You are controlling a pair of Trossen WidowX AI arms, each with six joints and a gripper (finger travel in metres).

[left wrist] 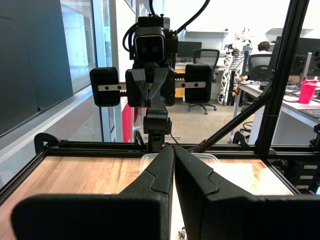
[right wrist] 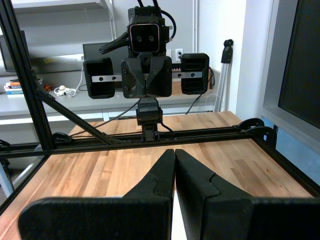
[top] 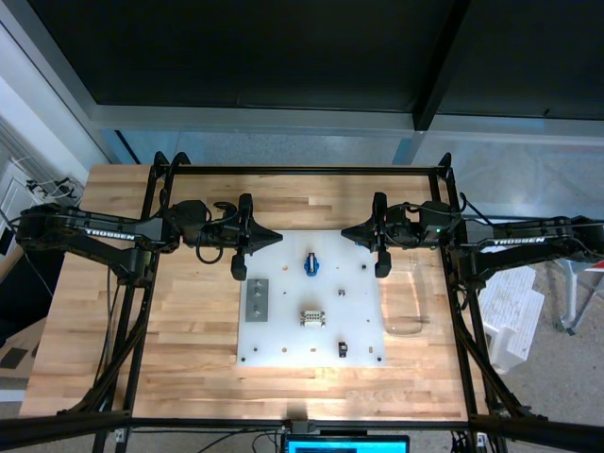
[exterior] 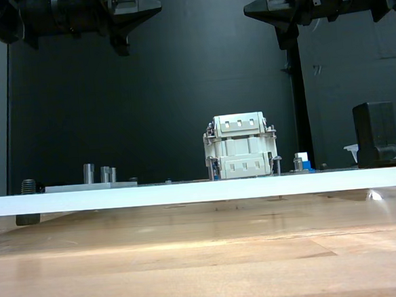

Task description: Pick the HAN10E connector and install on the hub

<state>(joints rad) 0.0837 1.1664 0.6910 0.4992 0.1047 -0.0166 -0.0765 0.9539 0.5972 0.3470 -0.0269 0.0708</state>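
Board (top: 283,340) lies below closed left hand (top: 280,236) and closed right hand (top: 343,233), which face each other.

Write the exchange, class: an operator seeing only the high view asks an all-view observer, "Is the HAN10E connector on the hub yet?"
Observer: The low view shows the HAN10E connector stacked atop the hub.
Operator: Are the tools open?
Observer: Wrist views show the left tool and the right tool shut, holding nothing.
Operator: How high are they?
Observer: Low view: both hang well above the white board, left tool over its left side, right tool over its right.
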